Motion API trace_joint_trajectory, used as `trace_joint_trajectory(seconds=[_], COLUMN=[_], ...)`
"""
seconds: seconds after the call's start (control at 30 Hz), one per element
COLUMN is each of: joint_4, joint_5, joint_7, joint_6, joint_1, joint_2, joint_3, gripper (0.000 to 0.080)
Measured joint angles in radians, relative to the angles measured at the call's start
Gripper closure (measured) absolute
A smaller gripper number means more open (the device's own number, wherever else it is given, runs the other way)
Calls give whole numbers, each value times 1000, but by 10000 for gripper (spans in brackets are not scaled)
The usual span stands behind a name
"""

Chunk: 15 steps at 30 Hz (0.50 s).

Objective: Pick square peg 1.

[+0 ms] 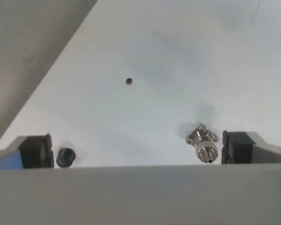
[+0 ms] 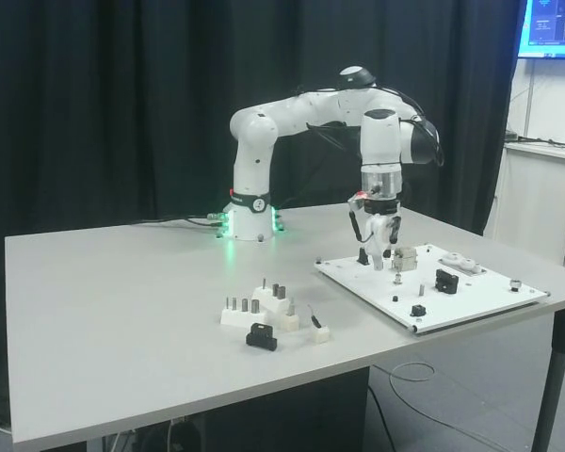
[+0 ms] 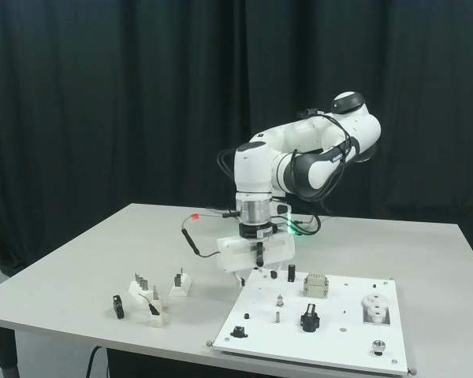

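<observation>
We see the worktop [image 2: 104, 301] carrying the arm's base [image 2: 250, 221] at its far side. From the base, a board [image 2: 480, 306] lies at about four o'clock in the first room view, and a cluster of small peg stands [image 2: 264, 306] sits near six o'clock, well apart from the board. The gripper [image 2: 378, 247] hangs over the board's edge nearest the base. On the board, in the wrist view, a metal connector [image 1: 203, 143] lies just beside one finger and a small knob [image 1: 65, 157] beside the other.
</observation>
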Motion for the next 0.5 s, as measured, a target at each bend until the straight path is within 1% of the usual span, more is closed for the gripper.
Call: trace_joint_trajectory(seconds=[0.27, 0.5], joint_4=[7, 24], joint_5=[-13, -48], joint_7=[-32, -72], joint_6=[-4, -4], joint_1=[0, 0], joint_2=[0, 0], joint_3=[-5, -11], gripper=[3, 3])
